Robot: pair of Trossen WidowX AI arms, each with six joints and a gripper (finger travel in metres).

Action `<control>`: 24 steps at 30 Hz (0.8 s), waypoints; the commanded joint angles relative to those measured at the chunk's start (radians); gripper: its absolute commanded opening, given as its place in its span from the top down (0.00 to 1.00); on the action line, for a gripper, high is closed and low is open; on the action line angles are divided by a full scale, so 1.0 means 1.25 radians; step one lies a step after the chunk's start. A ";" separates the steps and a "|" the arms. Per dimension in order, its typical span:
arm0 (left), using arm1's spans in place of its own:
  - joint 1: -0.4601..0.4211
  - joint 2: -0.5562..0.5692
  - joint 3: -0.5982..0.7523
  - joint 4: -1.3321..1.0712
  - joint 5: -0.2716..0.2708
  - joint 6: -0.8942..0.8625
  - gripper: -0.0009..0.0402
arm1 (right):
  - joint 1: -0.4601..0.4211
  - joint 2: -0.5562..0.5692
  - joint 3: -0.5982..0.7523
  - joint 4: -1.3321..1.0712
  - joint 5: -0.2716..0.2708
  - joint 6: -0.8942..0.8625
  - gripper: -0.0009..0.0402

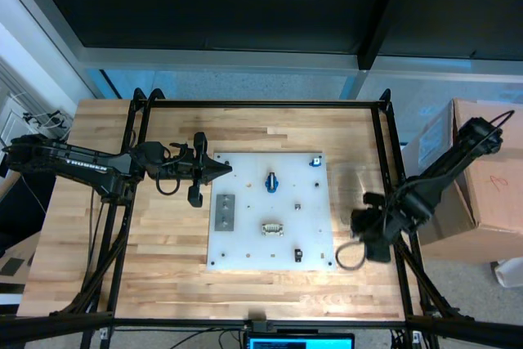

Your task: Remove the HAN10E connector from the taskboard and place in the container

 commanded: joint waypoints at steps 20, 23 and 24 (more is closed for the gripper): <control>0.000 0.000 0.000 0.000 0.000 0.000 0.98 | -0.311 -0.051 -0.124 -0.013 0.018 -0.040 0.76; 0.000 0.000 0.000 0.000 0.000 0.000 0.98 | -0.312 -0.051 -0.147 0.017 -0.013 -0.039 0.66; 0.000 0.000 0.000 0.000 0.000 0.000 0.98 | -0.311 -0.051 -0.153 0.024 -0.013 -0.038 0.63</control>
